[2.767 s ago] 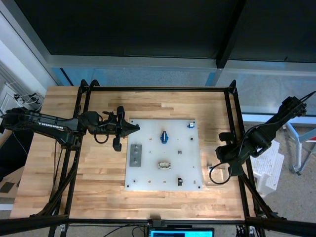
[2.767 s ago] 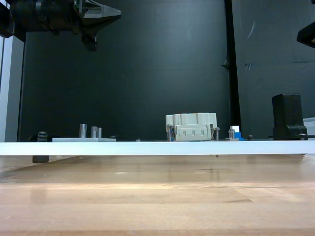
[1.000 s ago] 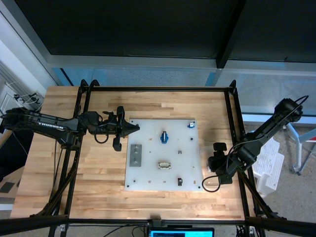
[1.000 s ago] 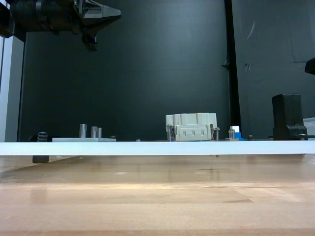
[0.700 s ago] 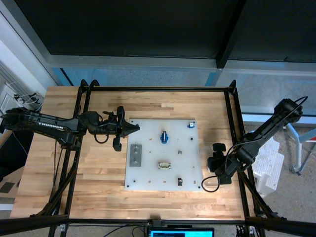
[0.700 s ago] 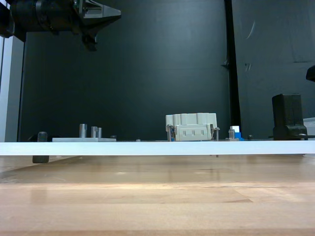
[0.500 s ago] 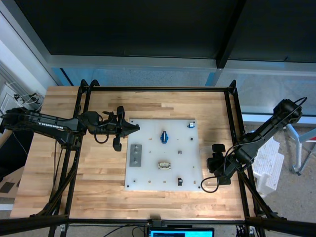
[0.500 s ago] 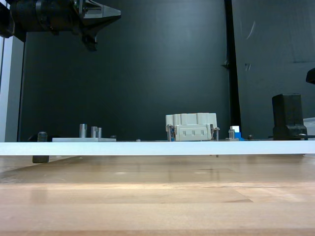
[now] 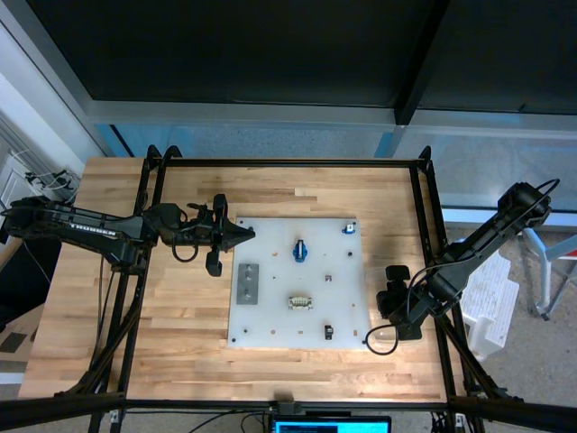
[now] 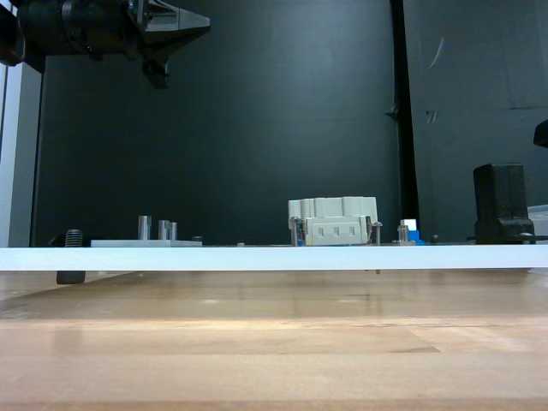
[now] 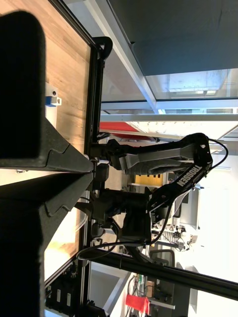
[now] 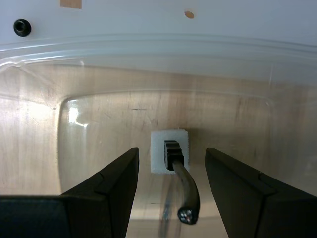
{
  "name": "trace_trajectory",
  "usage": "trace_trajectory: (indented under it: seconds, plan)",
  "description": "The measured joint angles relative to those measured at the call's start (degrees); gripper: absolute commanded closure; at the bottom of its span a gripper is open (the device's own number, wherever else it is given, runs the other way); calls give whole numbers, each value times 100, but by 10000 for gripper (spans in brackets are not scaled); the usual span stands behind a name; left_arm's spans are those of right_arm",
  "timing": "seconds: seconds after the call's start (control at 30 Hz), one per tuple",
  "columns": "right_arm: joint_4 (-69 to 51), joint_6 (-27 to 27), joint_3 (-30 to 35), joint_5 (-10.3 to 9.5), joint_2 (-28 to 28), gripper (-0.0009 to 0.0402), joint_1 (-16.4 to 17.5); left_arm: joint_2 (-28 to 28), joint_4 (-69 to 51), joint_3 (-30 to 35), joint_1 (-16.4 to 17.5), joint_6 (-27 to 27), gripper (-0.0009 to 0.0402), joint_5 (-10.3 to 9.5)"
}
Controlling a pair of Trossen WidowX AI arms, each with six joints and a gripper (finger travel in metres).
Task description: Pick the USB connector and install on taskboard
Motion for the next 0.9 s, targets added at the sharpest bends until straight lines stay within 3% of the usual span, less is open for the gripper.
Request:
trace_trajectory:
  seconds: [0.9]
  plan:
    - [0,-144,44,7,98,312,-17,0,-2,0,0,-2,393,2]
